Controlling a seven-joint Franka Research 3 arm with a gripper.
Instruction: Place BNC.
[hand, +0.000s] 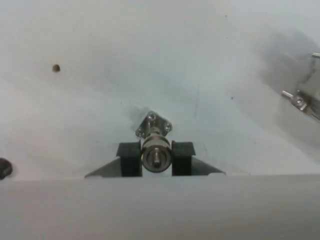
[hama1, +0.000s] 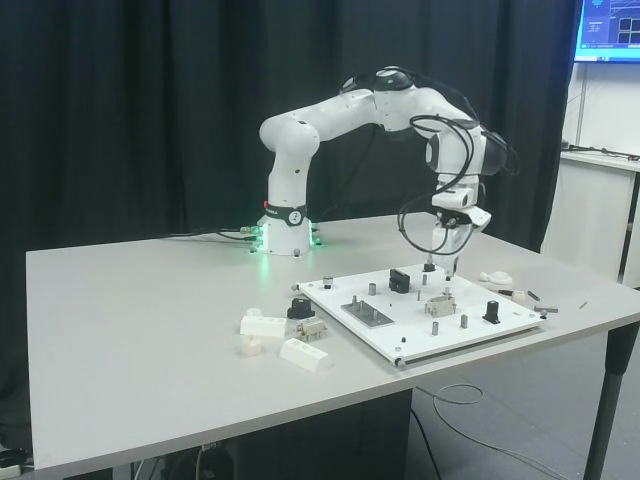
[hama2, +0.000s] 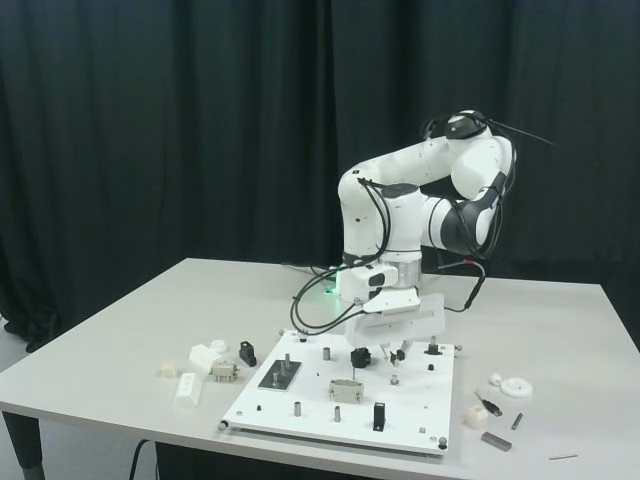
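Note:
In the wrist view a small metal BNC connector with a square flange sits between my two black fingers. My gripper is shut on it, with its barrel and pin pointing toward the camera. The connector hangs just above the white board. From the room views, my gripper hovers low over the far part of the white board, beside a black fixture. The connector is too small to make out there.
The board carries a grey plate, a metal bracket, pegs and a black piece. White blocks lie on the grey table beside the board. Small loose parts lie on its other side.

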